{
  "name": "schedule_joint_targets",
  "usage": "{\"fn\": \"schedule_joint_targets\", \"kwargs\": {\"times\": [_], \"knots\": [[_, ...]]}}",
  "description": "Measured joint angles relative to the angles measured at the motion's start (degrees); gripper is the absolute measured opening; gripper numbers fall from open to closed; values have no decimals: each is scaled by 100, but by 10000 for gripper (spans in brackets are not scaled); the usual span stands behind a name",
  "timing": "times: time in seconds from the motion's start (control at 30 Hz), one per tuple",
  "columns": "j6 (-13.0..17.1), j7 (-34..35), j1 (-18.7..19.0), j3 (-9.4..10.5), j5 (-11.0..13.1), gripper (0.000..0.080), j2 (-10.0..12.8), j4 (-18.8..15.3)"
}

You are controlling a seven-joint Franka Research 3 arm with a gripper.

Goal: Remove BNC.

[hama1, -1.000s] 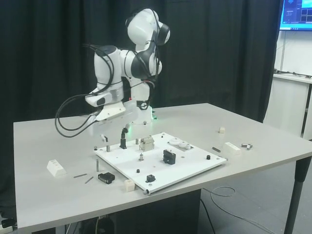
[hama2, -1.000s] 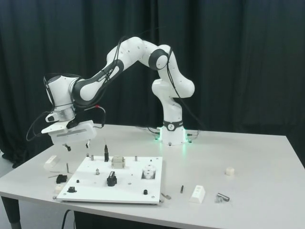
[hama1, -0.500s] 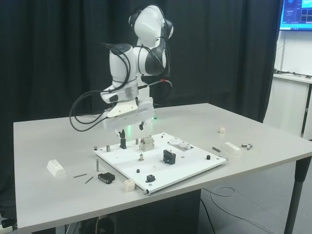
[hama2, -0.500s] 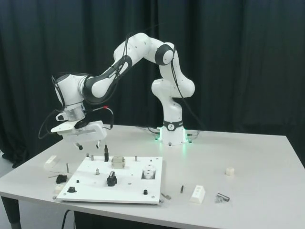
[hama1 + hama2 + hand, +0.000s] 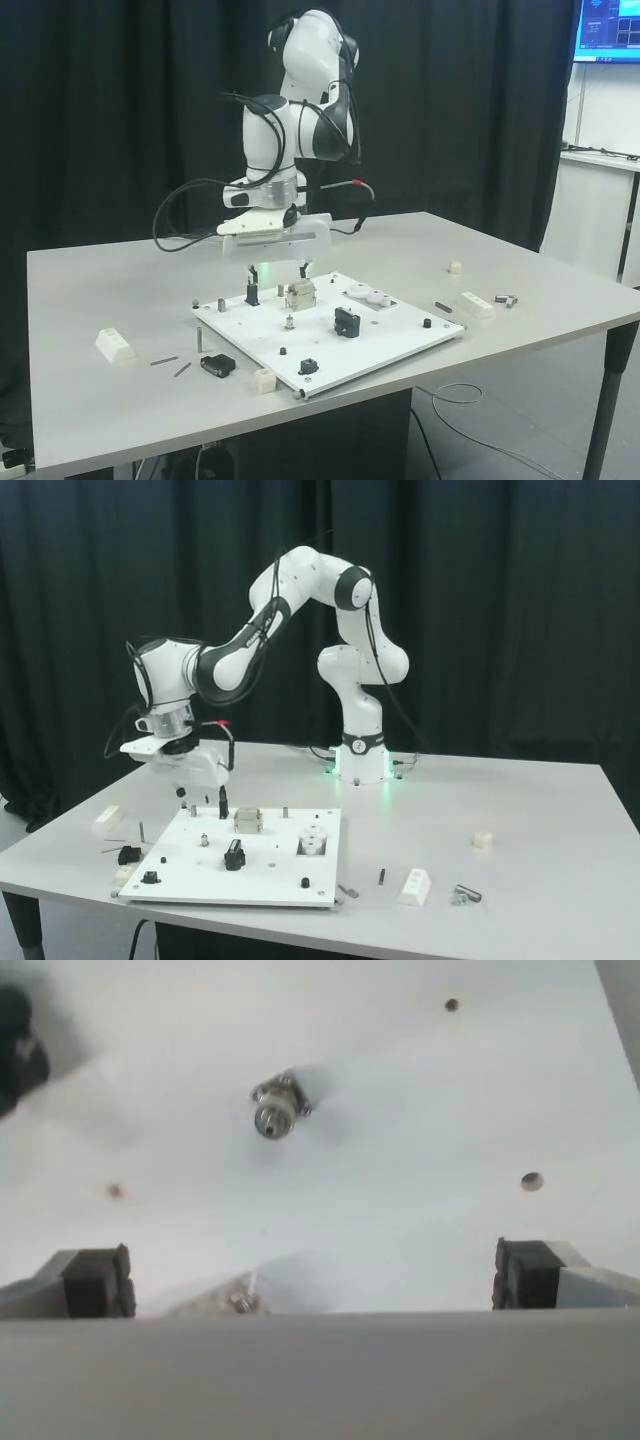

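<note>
pincer (image 5: 310, 1278) open above bnc (image 5: 275, 1112), fingertips cropped

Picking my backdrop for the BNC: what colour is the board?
White board, best in the first room view.

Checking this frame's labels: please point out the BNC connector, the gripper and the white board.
BNC connector (image 5: 274, 1112): wrist view, on its round metal barrel.
gripper (image 5: 310, 1278): wrist view, midway between the two open fingertips.
white board (image 5: 395, 340): first room view, on a bare patch.
</note>
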Motion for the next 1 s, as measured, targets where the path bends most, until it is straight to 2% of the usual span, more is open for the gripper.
{"fn": "schedule_joint_targets", "kwargs": {"times": [0.37,0.7,1.0], "knots": [[1079,2069,163,-2,6,800,-303,-673],[2051,2721,321,0,26,800,-655,-1401],[2548,3007,458,9,26,800,-692,-1697]]}}
